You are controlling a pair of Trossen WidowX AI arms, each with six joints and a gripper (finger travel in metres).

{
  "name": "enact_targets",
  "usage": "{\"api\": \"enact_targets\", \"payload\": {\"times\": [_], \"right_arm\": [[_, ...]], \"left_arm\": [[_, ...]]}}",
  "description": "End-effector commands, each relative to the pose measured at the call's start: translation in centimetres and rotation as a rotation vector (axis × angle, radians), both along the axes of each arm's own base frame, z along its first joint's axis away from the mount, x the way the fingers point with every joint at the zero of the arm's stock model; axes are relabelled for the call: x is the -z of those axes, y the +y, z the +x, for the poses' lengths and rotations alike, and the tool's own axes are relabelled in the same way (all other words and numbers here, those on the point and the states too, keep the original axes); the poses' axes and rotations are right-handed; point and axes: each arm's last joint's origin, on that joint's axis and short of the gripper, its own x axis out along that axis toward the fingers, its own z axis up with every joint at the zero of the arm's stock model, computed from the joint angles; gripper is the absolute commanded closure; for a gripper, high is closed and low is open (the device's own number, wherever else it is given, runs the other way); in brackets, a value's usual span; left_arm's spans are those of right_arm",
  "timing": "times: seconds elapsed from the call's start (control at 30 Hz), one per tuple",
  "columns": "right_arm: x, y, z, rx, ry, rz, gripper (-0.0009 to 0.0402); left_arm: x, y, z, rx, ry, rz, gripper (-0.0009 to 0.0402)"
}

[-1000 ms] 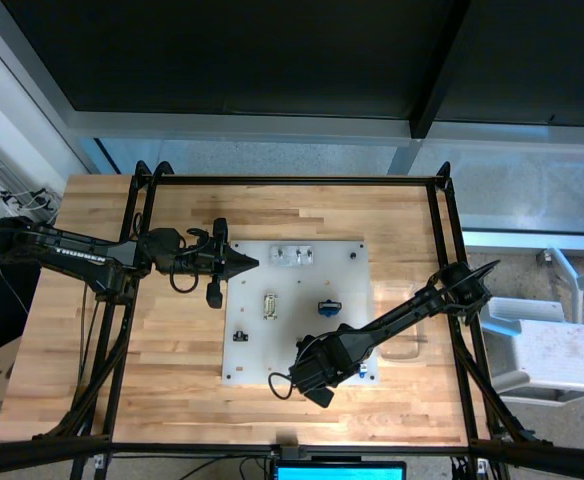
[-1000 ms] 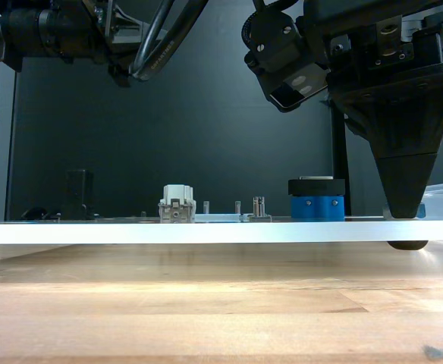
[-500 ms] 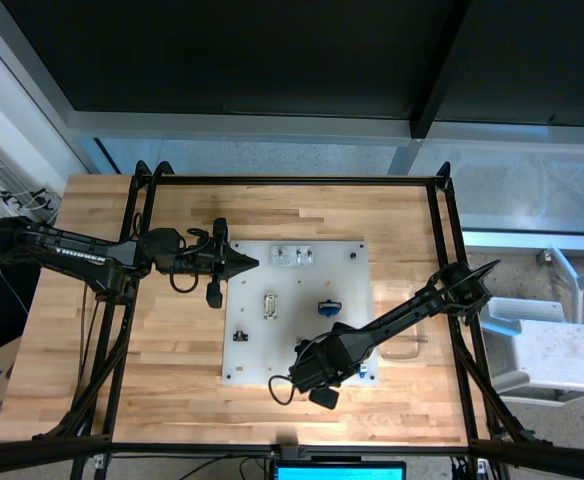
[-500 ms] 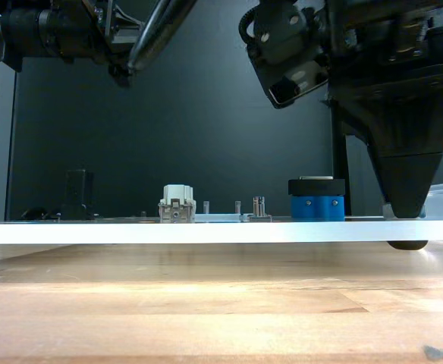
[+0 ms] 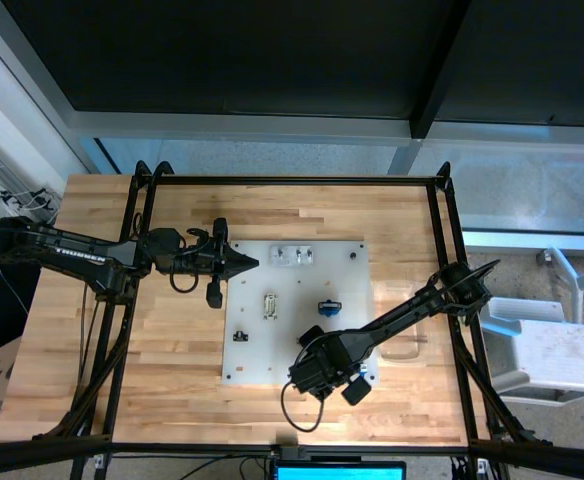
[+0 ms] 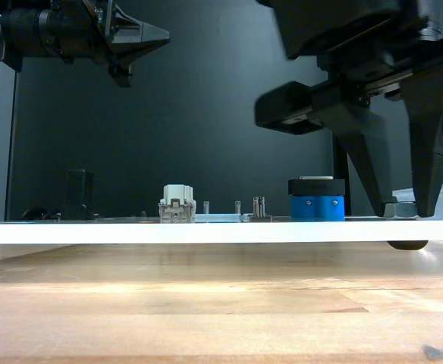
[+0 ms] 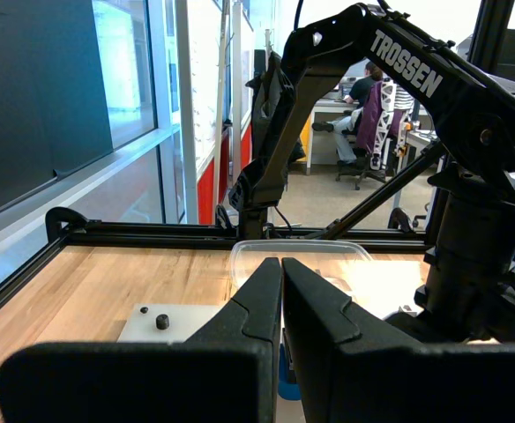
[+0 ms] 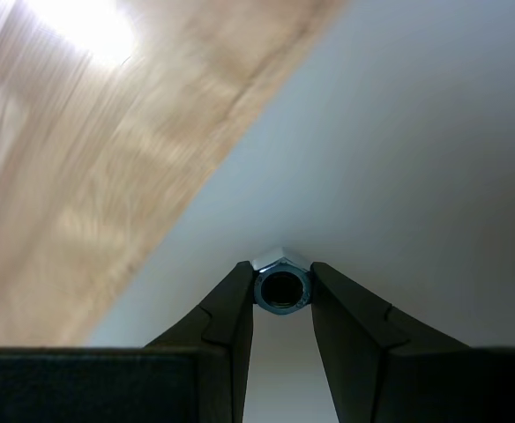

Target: Unfasten the M12 fastener and place in the container

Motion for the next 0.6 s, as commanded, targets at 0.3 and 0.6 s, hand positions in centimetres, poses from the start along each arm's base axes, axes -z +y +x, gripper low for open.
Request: {"api": "enact_targets", "payload": {"times": [0.3, 0.6], "right_arm": [[-0.04, 0.00, 0.00, -0.507, -0.010, -0.024, 0.0353], [-0.04, 0.00, 0.00, -0.509, -0.009, -0.023, 0.0324]], "left_arm": [[0.00, 0.00, 0.00, 0.000, 0.000, 0.000, 0.0393], [0.00, 0.01, 0.00, 0.000, 0.000, 0.000, 0.0393]]}}
